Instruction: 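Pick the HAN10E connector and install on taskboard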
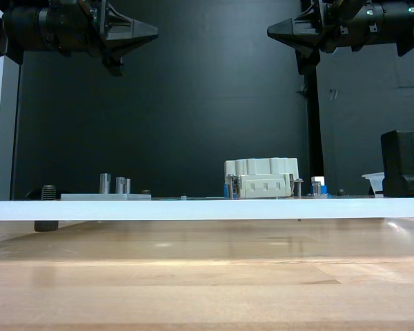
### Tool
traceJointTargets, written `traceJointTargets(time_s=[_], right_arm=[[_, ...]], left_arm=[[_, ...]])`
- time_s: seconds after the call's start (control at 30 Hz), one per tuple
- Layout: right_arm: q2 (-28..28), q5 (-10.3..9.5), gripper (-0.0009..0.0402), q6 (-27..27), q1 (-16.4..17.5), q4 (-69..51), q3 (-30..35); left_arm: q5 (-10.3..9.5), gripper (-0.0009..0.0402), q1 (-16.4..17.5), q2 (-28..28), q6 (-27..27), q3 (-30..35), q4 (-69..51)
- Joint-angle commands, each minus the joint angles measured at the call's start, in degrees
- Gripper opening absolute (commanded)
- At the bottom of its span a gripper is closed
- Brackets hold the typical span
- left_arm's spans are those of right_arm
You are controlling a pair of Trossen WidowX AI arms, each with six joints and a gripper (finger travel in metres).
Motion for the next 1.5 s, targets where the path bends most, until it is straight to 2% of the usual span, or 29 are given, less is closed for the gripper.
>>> traceJointTargets(time_s=[0.03, 0.43, 0.53, 1.07, 1.37, 1.5], right_arm=[[0.02, 0.02, 0.0, 0.0, -0.02, 0.02, 0.0], [0.02, 0.02, 0.0, 0.15, -0.02, -0.09, 0.02], [-0.13, 0.07, 0.0, 2.84, -0.02, -1.51, 0.28], [0.02, 0.26, 0.0, 2.75, 0.39, -47.45, 15.21], [0.02, 1.73, 0.0, 4.81, 1.42, -65.09, 19.85], [0.02, 2.1, 0.0, 7.56, 2.08, -70.31, 20.63]], left_arm=[[0.0, 0.0001, 0.0, 0.0, 0.02, 0.02, 0.0], [0.0, 0.0001, 0.0, 0.0, 0.02, 0.02, 0.0], [0.0, 0.0001, 0.0, 0.0, 0.02, 0.02, 0.0], [-0.02, 0.0001, 0.0, 0.0, 0.02, 0.02, 0.0], [0.0, 0.0001, 0.0, 0.0, 0.02, 0.02, 0.02], [0.0, 0.0001, 0.0, 0.0, 0.02, 0.02, 0.02]])
